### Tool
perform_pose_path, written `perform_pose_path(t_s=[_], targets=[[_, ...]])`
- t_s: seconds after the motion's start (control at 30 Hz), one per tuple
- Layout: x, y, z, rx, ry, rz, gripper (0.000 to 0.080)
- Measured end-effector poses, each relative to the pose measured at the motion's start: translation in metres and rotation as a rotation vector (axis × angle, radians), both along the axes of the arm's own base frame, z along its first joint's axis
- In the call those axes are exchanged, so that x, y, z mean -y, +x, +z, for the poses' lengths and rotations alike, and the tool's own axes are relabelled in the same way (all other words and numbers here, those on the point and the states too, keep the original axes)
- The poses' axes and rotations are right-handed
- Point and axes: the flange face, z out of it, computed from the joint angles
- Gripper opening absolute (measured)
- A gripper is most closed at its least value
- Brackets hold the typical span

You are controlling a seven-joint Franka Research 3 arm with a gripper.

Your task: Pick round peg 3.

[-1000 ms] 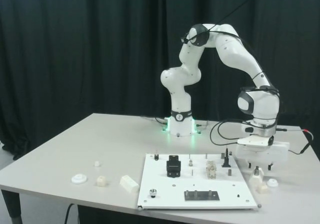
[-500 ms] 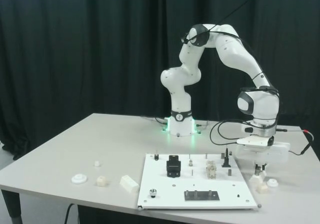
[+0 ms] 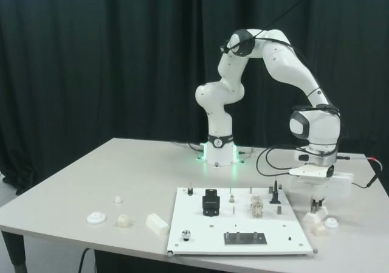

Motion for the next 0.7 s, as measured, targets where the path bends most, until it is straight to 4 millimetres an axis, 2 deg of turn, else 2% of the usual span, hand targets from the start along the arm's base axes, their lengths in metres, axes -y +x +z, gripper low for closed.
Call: perform_pose_path(t_s=[0.7], targets=[[-0.01,-0.014,0.045,-0.022,0.007,0.004,0.0113]])
